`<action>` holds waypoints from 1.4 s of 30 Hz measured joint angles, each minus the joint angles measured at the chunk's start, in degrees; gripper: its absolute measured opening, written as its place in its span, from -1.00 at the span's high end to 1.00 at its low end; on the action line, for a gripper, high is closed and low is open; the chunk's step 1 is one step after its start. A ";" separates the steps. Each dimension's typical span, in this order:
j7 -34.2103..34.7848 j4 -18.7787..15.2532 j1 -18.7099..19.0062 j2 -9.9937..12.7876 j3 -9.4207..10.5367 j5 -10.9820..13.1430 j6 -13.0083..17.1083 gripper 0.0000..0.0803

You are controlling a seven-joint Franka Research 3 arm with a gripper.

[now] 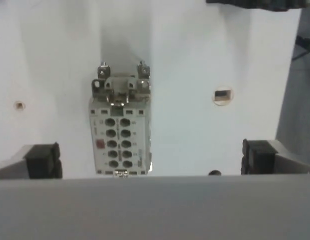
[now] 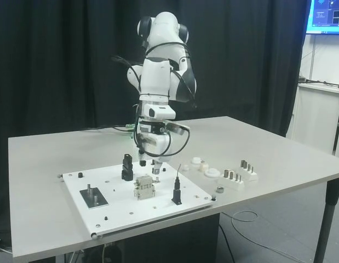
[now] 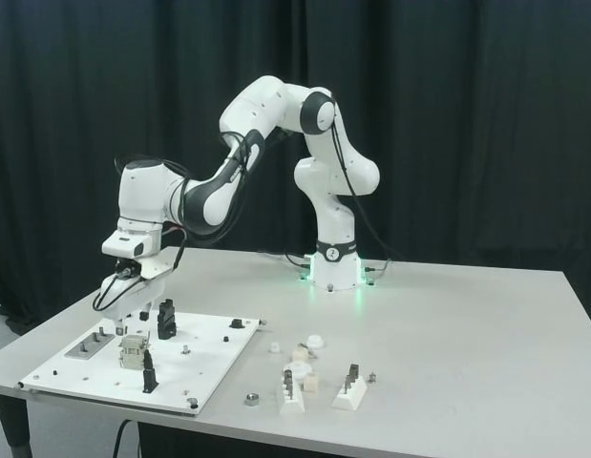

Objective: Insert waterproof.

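A: Item one, the board (image 2: 109, 216). Contents?

B: White board on the grey table (image 2: 43, 159). It carries the connector (image 1: 118, 127) near its middle, a black block (image 2: 126, 167) behind that, a black post (image 2: 176, 193) toward the near edge, and a grey plate (image 2: 93, 197) with pegs off to one side. Loose white blocks (image 2: 240, 173) with pins sit on the table, well apart from the board.

A: The connector itself?

B: A grey multi-pin insert, two columns of round sockets, with a metal latch bracket at one end. It stands upright on the board, socket face up.

A: The gripper?

B: Gripper (image 2: 149, 162) hangs above the board, open and holding nothing. In the wrist view the two black pads (image 1: 43, 161) stand wide apart, with bare board between them.

A: Relation of one to the other?

B: The connector lies straight below, roughly centred between the pads but a little nearer one of them. Its long axis runs across the line joining the pads, so the jaws would close on its long flanks.

A: Judgement on the next move?

B: Probably a small sideways correction, then a straight descent. No mating part is visible in the claw, so the insertion has not begun.
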 joint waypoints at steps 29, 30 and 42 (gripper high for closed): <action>1.80 4.75 1.35 1.75 -1.19 -0.11 0.30 -0.99; 1.98 5.12 1.33 2.10 -1.24 -0.11 0.24 -0.99; 5.02 10.93 1.19 5.97 -1.99 -0.11 -5.41 -0.99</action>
